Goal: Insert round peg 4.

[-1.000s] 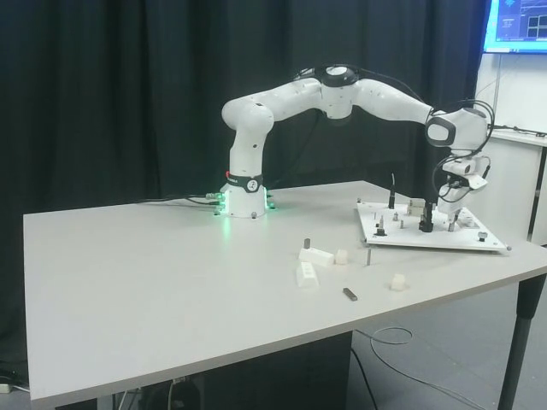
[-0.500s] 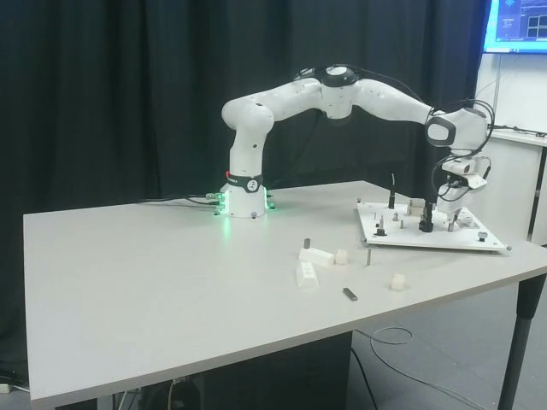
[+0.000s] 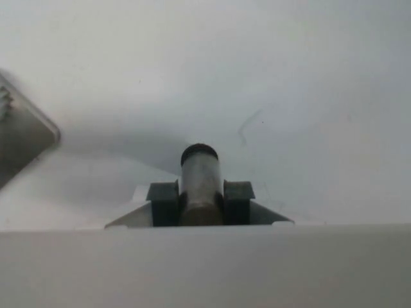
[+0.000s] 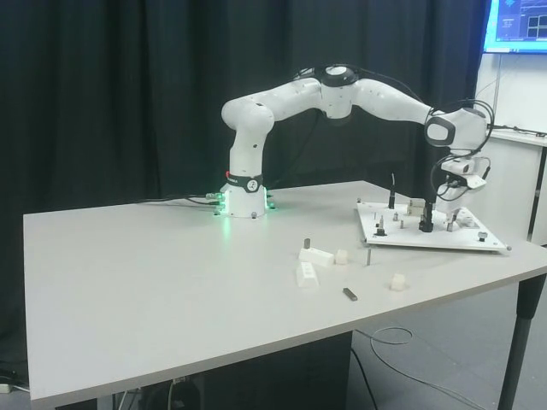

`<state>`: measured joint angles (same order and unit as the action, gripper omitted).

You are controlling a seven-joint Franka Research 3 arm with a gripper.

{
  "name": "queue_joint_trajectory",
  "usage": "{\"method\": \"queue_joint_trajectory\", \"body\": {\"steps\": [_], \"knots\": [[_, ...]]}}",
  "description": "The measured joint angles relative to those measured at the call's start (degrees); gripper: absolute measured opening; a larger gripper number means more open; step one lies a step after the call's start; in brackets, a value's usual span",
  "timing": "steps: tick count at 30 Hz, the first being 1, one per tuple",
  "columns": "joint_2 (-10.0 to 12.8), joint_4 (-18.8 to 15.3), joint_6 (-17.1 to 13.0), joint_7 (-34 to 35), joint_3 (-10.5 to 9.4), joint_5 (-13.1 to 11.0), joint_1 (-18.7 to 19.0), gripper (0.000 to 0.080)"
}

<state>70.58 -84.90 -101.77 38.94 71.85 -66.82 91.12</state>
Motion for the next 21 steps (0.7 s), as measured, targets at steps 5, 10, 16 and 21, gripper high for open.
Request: {"method": "queue_joint_trajectory", "body": {"steps": [5,10,16,21], "knots": [[-0.05,-0.12,-0.03,0.34,0.00,0.00,0.07,0.0145],[-0.06,-0.16,-0.17,0.50,0.00,-0.01,0.08,0.0145],[-0.06,-0.18,-0.48,0.74,-0.06,-0.05,0.11,0.0145],[-0.06,-0.19,-0.66,0.79,-0.10,-0.05,0.15,0.0145]]}}
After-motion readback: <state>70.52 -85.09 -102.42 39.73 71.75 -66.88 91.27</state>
